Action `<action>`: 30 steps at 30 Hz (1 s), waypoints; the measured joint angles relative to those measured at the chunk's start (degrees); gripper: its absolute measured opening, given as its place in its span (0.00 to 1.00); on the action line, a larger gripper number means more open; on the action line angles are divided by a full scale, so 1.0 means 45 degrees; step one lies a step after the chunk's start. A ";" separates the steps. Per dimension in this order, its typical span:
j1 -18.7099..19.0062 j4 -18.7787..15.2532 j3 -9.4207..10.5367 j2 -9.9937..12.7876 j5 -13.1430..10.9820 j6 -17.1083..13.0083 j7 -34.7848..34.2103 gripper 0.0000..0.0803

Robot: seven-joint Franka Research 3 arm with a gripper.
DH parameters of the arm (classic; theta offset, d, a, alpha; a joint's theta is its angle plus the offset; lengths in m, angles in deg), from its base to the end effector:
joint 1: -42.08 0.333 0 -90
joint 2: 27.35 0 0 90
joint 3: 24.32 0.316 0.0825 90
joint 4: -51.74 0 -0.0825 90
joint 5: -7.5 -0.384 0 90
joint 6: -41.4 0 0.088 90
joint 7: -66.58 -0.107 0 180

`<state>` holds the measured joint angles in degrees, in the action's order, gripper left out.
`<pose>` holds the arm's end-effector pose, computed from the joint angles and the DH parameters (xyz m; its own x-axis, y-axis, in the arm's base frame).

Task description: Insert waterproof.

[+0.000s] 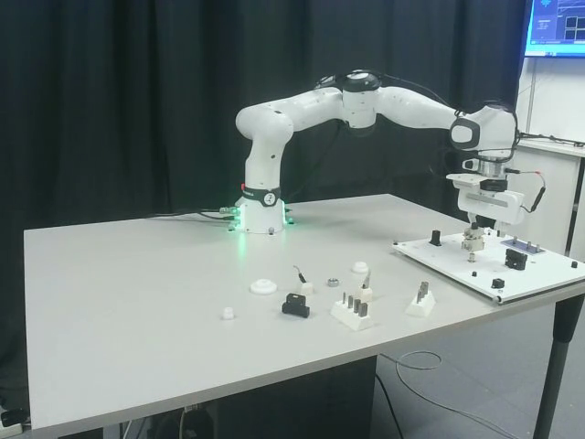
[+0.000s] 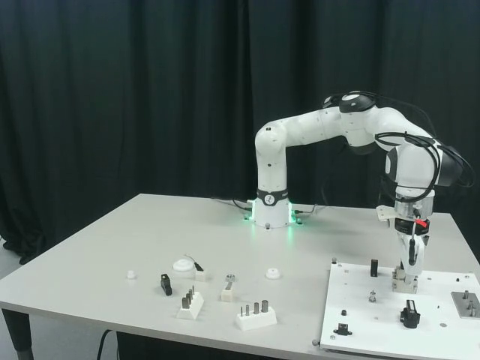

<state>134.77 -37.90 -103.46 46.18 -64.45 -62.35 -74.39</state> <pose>0.5318 0.4387 0.2610 -0.7006 -0.7128 -0.0333 -0.7108 0.7013 -0.0543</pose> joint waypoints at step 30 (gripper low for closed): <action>-0.0095 0.0071 0.0155 -0.0008 -0.0031 -0.0466 0.0138 1.00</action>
